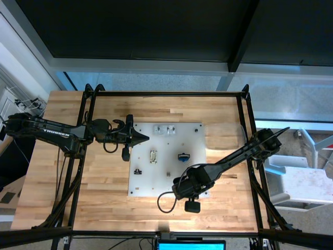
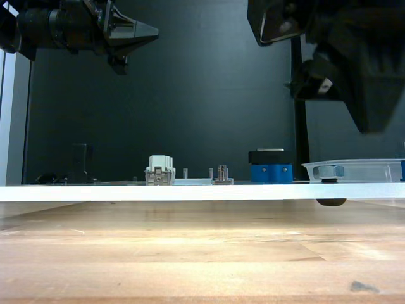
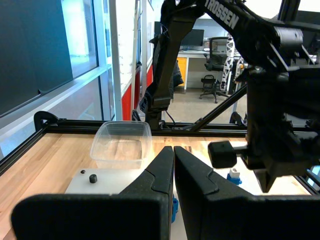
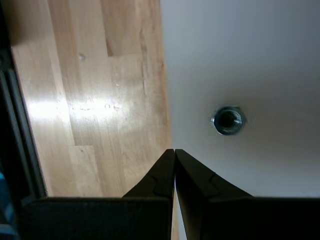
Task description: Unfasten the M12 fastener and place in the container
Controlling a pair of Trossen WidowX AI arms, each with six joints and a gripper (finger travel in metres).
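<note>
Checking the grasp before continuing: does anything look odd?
Yes: the right gripper is shut on nothing over the white board's edge, with the M12 nut beside it on its stud. The left gripper hangs shut above the board's left edge.

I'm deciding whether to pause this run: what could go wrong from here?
The right gripper is shut on nothing, offset from the M12 nut on its stud. Descending like this, it would likely strike the white board or miss. The left gripper, shut, hangs above the board's left edge, probably out of the way.
</note>
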